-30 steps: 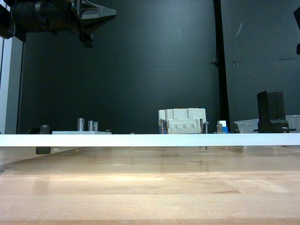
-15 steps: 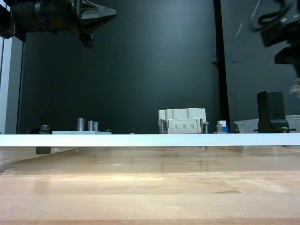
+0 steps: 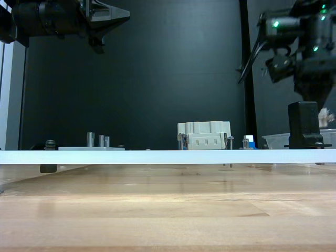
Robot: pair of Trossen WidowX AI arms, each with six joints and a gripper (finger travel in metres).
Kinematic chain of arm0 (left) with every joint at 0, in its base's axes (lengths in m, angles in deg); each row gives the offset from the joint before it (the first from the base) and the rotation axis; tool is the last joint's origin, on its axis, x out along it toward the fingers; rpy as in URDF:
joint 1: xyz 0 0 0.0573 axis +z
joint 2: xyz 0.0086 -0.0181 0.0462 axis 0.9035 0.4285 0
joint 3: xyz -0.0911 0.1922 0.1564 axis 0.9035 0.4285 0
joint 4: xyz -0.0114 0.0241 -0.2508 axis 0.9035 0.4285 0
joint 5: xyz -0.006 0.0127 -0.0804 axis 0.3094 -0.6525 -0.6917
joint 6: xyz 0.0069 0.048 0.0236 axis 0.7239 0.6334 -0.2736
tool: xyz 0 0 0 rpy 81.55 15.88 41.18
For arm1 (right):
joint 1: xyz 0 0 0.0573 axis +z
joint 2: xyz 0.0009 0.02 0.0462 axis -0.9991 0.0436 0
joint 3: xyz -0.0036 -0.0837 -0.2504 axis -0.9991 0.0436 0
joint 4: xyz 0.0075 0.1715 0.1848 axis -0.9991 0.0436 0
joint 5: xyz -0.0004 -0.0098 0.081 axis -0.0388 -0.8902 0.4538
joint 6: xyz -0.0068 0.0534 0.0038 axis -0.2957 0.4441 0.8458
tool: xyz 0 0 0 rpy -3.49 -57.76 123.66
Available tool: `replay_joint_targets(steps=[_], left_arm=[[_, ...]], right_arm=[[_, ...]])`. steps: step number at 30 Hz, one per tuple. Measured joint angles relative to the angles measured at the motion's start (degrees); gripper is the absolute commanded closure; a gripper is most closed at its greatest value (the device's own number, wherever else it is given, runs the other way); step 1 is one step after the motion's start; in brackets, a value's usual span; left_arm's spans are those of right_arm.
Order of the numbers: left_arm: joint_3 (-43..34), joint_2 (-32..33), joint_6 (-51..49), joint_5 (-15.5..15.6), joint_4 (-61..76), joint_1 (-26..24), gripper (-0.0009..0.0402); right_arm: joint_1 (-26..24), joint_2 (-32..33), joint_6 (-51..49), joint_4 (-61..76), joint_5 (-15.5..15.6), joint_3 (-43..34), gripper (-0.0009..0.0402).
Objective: Remove the HAN10E connector from the taskboard and place in the container
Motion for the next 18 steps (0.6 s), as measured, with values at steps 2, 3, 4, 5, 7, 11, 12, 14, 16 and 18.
replay_joint_targets(steps=[2,3,4,5,7,11,12,14,16,18], left_arm=[[0.0,0.0,0.0,0.0,0.0,0.0,0.0393],[0.0,0.0,0.0,0.0,0.0,0.0,0.0393],[0.0,0.0,0.0,0.0,0.0,0.0,0.0393],[0.0,0.0,0.0,0.0,0.0,0.0,0.0393],[0.0,0.0,0.0,0.0,0.0,0.0,0.0393],[0.0,0.0,0.0,0.0,0.0,0.0,0.0393],[0.0,0.0,0.0,0.0,0.0,0.0,0.0393],[0.0,0.0,0.0,0.0,0.0,0.0,0.0393],[0.0,0.0,0.0,0.0,0.0,0.0,0.0393],[0.0,0.0,0.0,0.0,0.0,0.0,0.0393]], right_arm=[[-1.5,0.0,0.0,-3.0,0.0,1.8,0.0384],[-1.9,0.0,0.0,-4.3,0.0,2.6,0.0384],[-2.3,0.1,0.0,-5.4,0.0,3.5,0.0384],[-2.6,0.1,0.0,-6.3,0.0,4.2,0.0384],[-2.7,0.2,0.2,-7.5,0.1,5.5,0.0384],[-2.7,1.1,0.7,-7.3,0.3,5.7,0.0358],[-2.7,1.3,0.9,-7.2,0.6,5.7,0.0345],[-2.8,2.0,1.1,-6.8,0.7,5.7,0.0311],[-2.8,2.8,1.1,-6.7,0.7,5.7,0.0275],[-2.8,3.5,1.4,-6.7,0.7,5.7,0.024]])
